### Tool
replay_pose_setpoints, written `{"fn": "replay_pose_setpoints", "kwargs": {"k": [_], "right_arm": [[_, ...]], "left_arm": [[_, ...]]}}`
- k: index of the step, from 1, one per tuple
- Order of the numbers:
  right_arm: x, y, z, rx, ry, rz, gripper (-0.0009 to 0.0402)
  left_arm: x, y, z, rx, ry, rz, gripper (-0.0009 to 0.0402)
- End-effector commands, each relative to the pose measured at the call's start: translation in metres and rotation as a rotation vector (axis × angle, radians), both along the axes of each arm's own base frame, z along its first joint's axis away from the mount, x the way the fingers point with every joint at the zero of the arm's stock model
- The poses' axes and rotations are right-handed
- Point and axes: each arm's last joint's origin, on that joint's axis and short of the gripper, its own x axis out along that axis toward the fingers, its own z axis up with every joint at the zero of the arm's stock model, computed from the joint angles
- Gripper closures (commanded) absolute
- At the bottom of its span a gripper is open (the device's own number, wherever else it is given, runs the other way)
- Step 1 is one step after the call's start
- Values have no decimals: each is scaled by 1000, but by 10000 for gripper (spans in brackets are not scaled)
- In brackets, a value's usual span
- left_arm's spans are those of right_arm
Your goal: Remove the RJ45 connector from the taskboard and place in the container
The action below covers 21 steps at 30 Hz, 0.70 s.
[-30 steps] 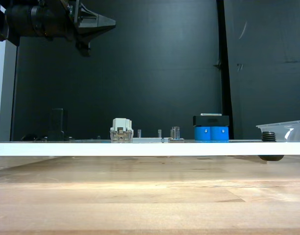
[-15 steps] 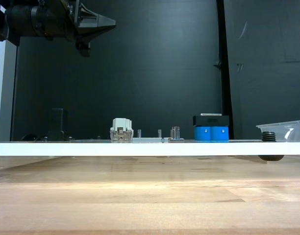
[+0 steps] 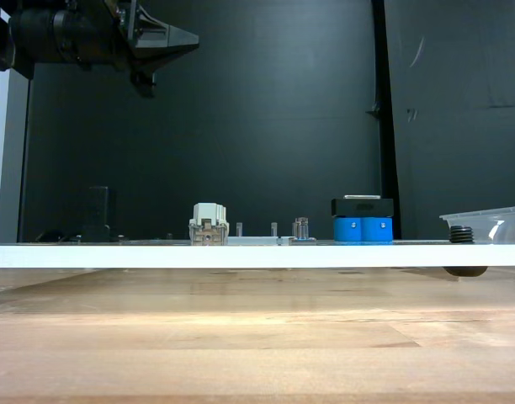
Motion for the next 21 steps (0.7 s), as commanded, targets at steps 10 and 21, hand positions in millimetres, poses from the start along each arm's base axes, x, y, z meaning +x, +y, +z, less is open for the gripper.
{"fn": "replay_pose_setpoints", "kwargs": {"k": [10, 21], "right_arm": [[-9, -57, 58, 37, -48, -155, 393], [-15, -118, 71, -65, -35, -347, 380]], "left_arm": [[0, 0, 0, 0, 0, 0, 393], [0, 0, 0, 0, -1, 0, 393]]}}
